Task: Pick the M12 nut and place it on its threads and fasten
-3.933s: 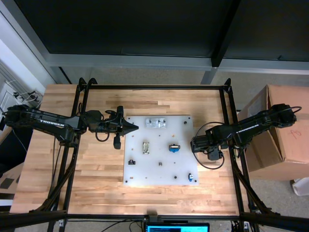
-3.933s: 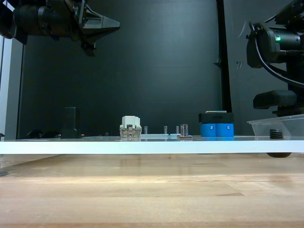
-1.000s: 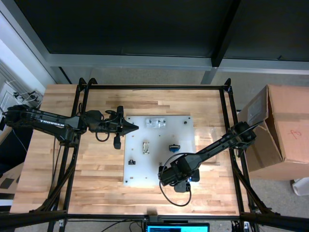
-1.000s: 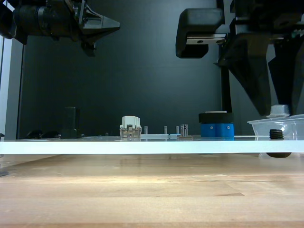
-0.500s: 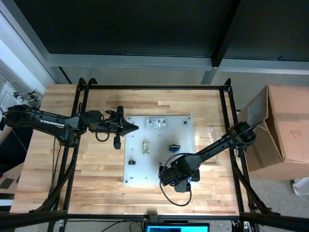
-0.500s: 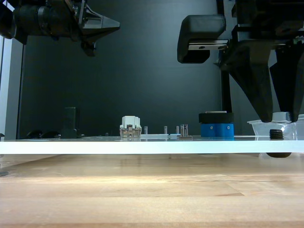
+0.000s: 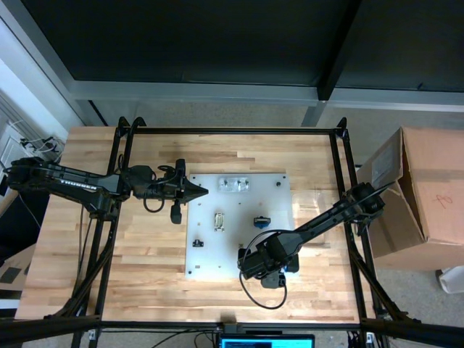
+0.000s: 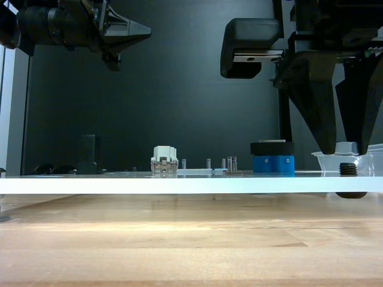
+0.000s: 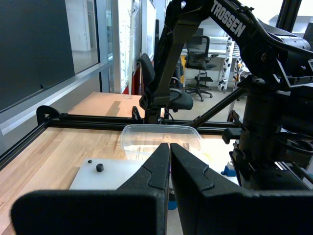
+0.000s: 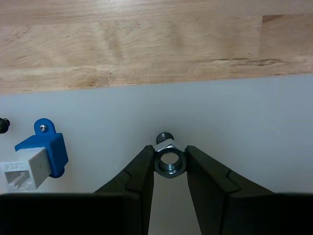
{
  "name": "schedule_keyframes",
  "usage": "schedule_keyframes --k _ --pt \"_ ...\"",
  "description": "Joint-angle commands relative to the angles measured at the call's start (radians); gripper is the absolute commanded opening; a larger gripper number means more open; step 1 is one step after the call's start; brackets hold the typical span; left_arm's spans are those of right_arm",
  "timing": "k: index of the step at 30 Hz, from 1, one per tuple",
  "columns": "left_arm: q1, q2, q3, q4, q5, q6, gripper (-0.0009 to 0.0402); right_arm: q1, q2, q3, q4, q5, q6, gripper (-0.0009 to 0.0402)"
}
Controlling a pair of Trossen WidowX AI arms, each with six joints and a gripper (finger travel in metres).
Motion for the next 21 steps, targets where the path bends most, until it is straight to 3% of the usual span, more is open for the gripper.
schedule_keyframes --k 1,21 --pt "0.000 0.000 0.001 0.000 0.000 0.000 0.0000 0.001 -0.001 0.000 -0.001 0.000 0.001 0.0004" --pt "0.000 0.000 0.000 0.000 0.000 0.000 0.0000 0.006 0.031 -0.007 0.014 0.000 0.050 0.0004"
